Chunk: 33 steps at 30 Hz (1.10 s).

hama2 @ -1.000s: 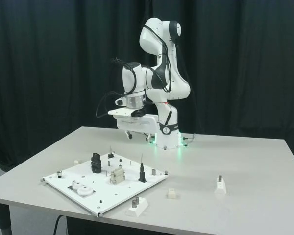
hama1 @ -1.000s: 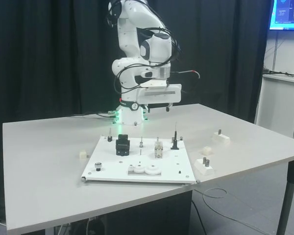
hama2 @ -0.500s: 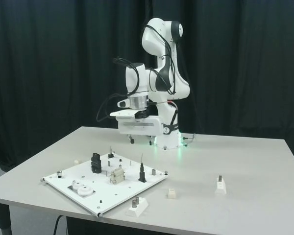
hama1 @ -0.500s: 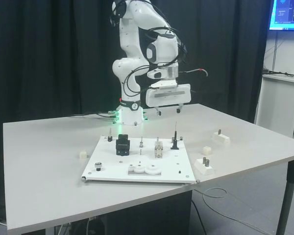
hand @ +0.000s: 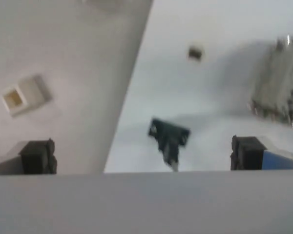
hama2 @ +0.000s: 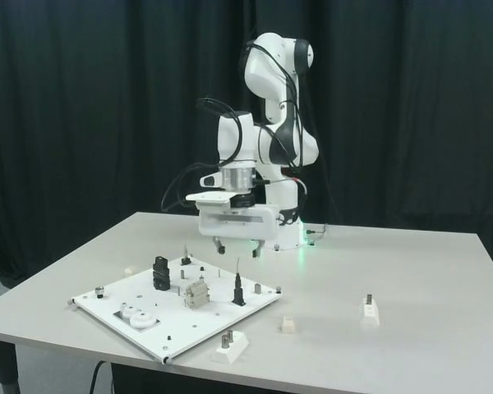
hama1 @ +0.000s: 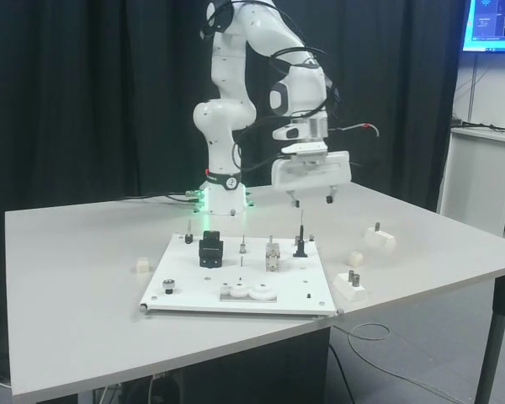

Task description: Pick round peg 3.

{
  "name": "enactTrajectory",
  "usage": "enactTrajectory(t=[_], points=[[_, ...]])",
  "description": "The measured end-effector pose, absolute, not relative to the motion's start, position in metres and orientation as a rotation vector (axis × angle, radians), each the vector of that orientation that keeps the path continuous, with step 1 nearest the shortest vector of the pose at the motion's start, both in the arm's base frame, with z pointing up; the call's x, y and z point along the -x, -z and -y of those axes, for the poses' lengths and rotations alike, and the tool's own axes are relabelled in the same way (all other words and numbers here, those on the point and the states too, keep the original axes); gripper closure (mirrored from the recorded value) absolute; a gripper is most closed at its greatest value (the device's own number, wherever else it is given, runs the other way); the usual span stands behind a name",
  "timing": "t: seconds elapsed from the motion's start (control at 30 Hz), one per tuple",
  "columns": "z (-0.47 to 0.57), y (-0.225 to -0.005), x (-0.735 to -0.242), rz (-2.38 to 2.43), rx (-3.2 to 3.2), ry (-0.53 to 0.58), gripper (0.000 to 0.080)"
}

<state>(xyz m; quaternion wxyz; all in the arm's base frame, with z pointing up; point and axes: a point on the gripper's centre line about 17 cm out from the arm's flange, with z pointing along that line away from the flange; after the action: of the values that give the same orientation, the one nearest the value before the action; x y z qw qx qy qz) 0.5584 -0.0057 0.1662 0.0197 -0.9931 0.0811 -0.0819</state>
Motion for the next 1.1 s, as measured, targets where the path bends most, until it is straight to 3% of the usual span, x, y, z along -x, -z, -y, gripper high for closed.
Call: enactTrajectory(t=[0.4,1.1], points=[[-0.002,-0.155,-0.619,-0.26,3.109,0.309,0.0003],[-0.017,-0.1,-0.67,-0.188,3.151,0.245,0.0003]])
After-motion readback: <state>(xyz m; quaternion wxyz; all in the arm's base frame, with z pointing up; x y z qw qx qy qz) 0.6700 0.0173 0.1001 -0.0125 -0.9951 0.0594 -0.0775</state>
